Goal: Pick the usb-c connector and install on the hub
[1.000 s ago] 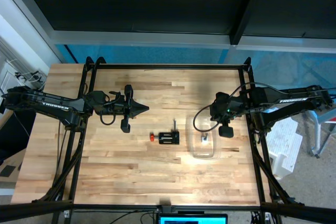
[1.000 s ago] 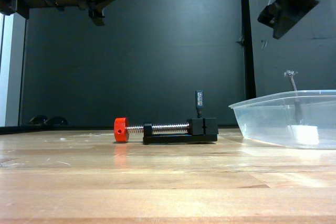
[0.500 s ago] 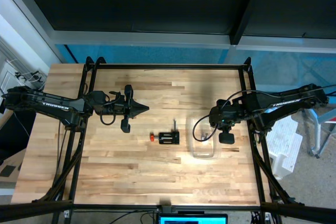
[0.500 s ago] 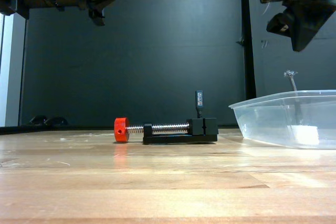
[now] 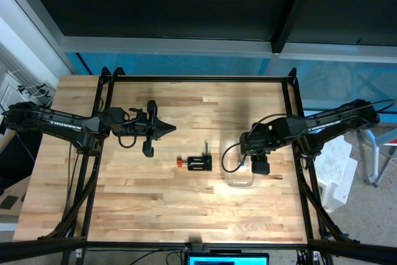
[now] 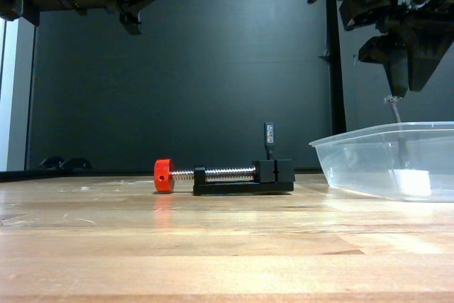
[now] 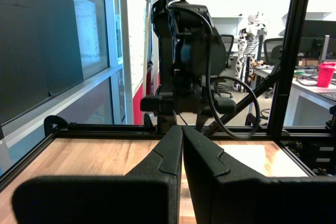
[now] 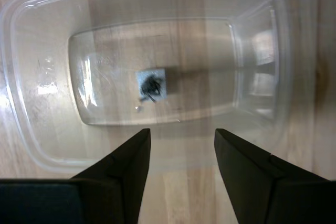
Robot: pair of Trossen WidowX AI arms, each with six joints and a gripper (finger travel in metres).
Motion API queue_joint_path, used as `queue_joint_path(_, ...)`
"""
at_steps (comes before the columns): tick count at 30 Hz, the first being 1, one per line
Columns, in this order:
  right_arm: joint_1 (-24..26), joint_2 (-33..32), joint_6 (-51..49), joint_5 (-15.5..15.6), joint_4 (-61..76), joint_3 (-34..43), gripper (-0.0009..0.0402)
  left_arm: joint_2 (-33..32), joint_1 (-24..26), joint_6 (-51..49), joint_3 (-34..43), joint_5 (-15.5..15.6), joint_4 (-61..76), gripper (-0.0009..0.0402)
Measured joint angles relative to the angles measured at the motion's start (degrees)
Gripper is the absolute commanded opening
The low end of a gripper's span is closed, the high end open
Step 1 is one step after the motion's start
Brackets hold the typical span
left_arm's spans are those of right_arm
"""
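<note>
Right wrist view gives you the right gripper [image 8: 180, 136] with its two black fingers [image 8: 131, 161] spread well apart, nothing between them, looking straight down into the clear rectangular plastic tub [image 8: 37, 66]. The usb-c connector [image 8: 151, 85], a small pale square piece with a dark tip, lies free on the tub's floor, near its middle, and no finger touches it. From the low view you see a thin wire [image 6: 392, 108] rising from that piece, its top just under the right gripper's fingertips; you cannot tell whether they touch. Your left gripper [image 7: 182, 129] has its fingers pressed together on nothing, and it hangs high over the left half of the light wooden table [image 5: 124, 215], pointing inward. Between the two arms sits a small black vise [image 5: 197, 163] with a red round knob [image 6: 163, 175] at its left end, flat on the table, just beside the tub yet apart from it. A small black upright piece [image 6: 268, 136] with a pale label is clamped at the vise's right end, well apart from the connector
</note>
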State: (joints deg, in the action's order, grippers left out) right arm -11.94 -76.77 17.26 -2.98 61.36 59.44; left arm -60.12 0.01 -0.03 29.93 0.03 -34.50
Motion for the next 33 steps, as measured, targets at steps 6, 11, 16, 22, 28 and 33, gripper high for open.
queue_joint_path(6,-1.29,-3.19,0.74,-0.46,-3.02,-0.02,0.0198,0.00,0.00,0.02,0.02,0.00,0.00,0.0000)
queue_joint_path(11,-2.49,-4.63,1.62,-1.03,-4.31,-0.59,0.0208,0.00,0.00,0.02,0.02,0.00,0.00,0.0000)
queue_joint_path(16,-3.89,-5.33,3.04,-2.14,-6.56,-2.69,0.0218,0.00,0.00,0.02,0.02,0.00,-0.02,0.0000)
queue_joint_path(22,-4.70,-6.60,3.34,-3.08,-9.01,-4.20,0.0215,0.00,0.00,0.02,0.02,0.00,-0.02,0.0000)
queue_joint_path(28,-4.94,-7.21,2.91,-3.19,-11.96,-5.33,0.0216,0.02,0.00,0.02,0.02,-0.02,-0.07,0.0000)
queue_joint_path(33,-4.98,-8.28,2.84,-3.23,-12.94,-5.73,0.0216,0.02,0.00,0.02,0.02,0.00,-0.04,0.0000)
